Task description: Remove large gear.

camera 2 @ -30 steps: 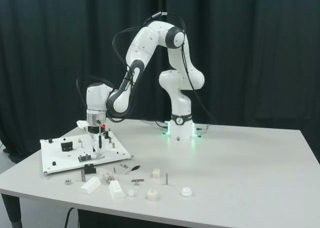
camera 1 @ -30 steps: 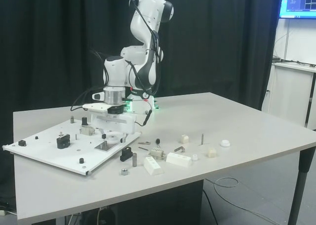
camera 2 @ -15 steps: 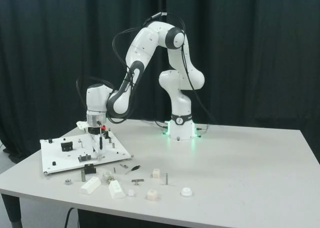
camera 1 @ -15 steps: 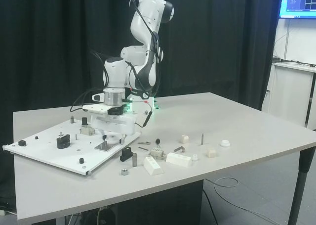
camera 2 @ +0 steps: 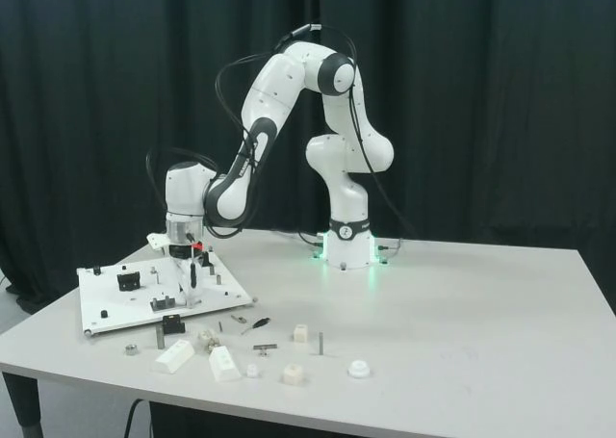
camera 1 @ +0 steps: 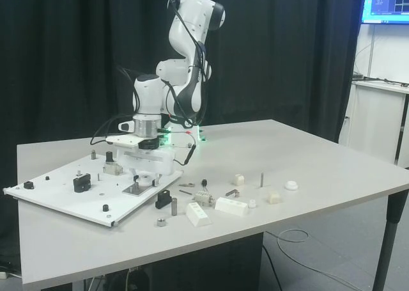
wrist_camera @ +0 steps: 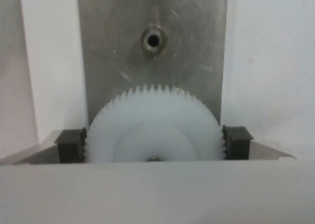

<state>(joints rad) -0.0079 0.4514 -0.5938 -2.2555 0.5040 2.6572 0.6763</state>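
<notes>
**Gear gripped over the board's metal plate**

We find a grey table (camera 1: 307, 157) standing before black curtains (camera 2: 481, 101), with a screen (camera 1: 386, 3) and a white cabinet (camera 1: 377, 118) at one side of the room. A white board (camera 1: 57, 192) lies at one end of the table, reaching its edge and carrying small black blocks and pegs. Loose parts lie scattered on the table just beside the board, among them two white blocks (camera 1: 214, 209), a white cap (camera 1: 291, 185) and an upright pin (camera 1: 261, 178).

The arm (camera 2: 289, 101) rises from its base (camera 2: 351, 248) near the table's far edge, where green light shows, folds over at the elbow and reaches down with the wrist vertical above the board.

In the wrist view, the gripper (wrist_camera: 153, 144) has its two black fingertips (wrist_camera: 69, 145) pressed against opposite sides of the large gear (wrist_camera: 153, 128), holding its toothed rim between them. The white gear sits over a grey metal plate (wrist_camera: 147, 61) on the board; a round hole (wrist_camera: 153, 39) in that plate lies just beyond the gear's teeth. We cannot tell whether the gear touches the plate.
</notes>
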